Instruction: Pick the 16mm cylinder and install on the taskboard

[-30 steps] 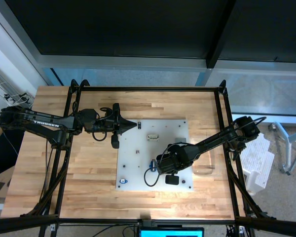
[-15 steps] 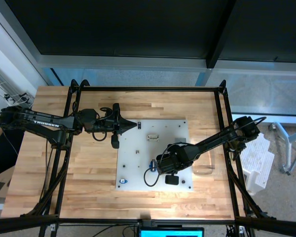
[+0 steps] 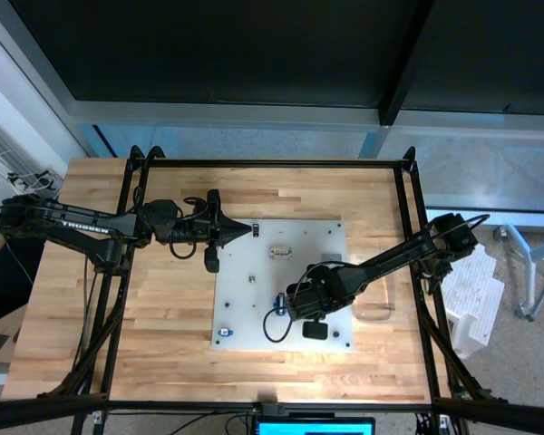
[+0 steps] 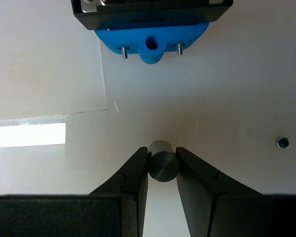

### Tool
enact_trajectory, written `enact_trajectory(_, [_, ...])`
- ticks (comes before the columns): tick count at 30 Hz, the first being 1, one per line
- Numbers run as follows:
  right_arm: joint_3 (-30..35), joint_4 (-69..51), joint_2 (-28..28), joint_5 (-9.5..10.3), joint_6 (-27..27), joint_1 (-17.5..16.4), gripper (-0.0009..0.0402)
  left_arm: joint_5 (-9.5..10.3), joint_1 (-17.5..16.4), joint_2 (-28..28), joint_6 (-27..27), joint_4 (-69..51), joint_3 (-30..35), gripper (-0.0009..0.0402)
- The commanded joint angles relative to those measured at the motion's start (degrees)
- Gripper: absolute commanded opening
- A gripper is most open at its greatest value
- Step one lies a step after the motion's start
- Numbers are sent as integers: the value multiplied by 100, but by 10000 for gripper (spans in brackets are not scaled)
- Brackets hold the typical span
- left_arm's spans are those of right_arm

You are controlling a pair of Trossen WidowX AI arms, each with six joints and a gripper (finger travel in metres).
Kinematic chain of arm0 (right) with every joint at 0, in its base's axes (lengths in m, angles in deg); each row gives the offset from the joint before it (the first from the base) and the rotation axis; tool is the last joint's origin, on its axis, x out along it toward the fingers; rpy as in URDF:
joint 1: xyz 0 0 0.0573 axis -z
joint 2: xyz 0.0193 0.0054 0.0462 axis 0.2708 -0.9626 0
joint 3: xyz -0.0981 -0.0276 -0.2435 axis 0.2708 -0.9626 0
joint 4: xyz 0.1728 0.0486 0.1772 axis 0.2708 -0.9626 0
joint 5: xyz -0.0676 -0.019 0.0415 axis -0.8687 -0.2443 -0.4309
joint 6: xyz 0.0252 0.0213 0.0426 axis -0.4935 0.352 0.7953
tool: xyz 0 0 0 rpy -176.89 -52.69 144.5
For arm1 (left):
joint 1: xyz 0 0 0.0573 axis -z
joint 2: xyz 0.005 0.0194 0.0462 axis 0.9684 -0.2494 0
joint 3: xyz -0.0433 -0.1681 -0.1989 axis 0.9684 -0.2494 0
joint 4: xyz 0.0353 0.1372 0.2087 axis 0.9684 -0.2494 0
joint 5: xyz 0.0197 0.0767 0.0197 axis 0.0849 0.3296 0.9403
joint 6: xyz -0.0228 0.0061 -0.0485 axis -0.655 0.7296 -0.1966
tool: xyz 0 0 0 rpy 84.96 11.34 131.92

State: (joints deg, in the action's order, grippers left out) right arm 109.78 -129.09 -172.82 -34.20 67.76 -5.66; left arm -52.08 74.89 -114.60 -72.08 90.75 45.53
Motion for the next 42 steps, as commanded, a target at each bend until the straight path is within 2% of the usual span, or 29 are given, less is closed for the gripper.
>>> enact_trajectory(1, [50,13,0,0,-15,0,4,0,0,0,0,0,2,0])
enact_trajectory(42, [-63,0,0,-35,-9,-50,4,0,-2,0,0,0,2,0])
